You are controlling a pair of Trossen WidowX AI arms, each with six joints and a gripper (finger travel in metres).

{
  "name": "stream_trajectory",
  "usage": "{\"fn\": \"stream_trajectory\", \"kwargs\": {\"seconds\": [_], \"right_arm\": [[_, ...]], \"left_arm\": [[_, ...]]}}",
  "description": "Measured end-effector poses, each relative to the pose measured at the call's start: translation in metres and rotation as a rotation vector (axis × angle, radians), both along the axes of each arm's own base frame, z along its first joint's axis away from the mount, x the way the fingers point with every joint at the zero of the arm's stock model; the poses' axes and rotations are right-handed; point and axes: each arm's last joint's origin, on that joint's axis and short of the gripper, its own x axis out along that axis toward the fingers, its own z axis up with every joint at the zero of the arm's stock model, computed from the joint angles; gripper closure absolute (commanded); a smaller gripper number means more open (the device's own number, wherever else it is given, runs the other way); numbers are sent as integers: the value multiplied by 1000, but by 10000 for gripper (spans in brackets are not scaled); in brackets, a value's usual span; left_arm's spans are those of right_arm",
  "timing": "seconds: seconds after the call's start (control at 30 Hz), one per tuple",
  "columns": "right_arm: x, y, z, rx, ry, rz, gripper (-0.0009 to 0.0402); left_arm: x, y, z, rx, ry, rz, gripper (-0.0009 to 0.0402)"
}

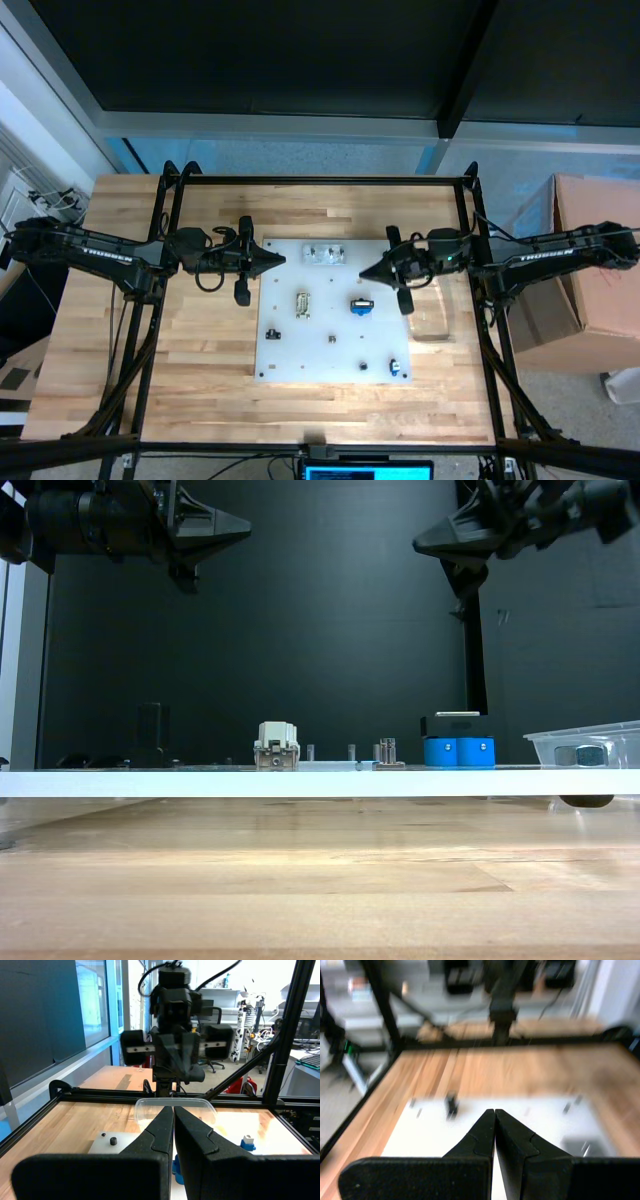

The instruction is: Unfasten the M12 nut and place it in the container

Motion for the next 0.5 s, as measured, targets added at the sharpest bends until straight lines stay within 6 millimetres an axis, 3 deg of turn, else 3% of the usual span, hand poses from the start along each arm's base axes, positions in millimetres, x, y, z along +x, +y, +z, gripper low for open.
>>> {"fn": "stream_trajectory", "kwargs": {"seconds": [0.5], "right_arm": [[33,65,26,-3,649,46,393]], "left_arm": [[0,0,-1,0,6,0,393]]}}
